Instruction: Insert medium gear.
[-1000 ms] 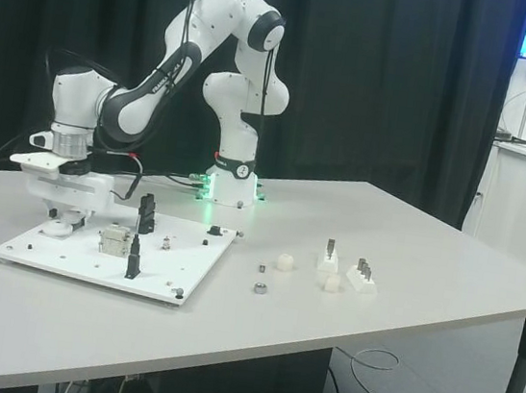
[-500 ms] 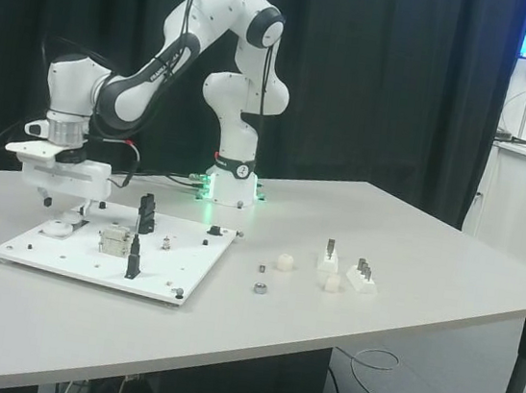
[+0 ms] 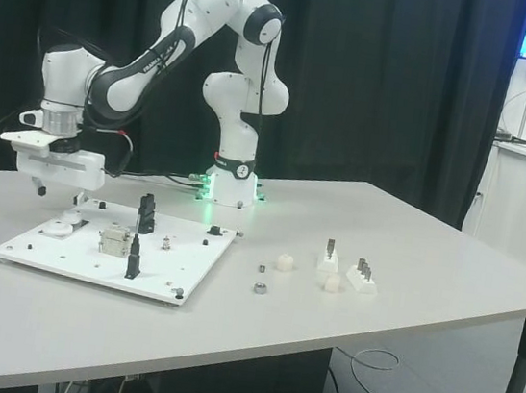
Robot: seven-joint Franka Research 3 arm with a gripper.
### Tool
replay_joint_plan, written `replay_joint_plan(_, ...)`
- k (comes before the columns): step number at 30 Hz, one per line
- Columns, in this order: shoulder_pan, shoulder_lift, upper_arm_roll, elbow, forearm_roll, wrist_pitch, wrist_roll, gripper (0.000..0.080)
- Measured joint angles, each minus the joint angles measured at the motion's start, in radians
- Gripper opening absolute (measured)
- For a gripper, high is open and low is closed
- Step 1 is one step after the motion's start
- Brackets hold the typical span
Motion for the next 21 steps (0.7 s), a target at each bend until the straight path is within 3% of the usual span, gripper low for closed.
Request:
replay_joint_plan(12, -0.015, 0.002, 0.003, -0.001, 0.012, 0.007, -0.002, 0.08)
replay_joint_plan(21, -0.017, 0.018, 0.01, -0.001, 0.046, 0.027, -0.009, 0.08)
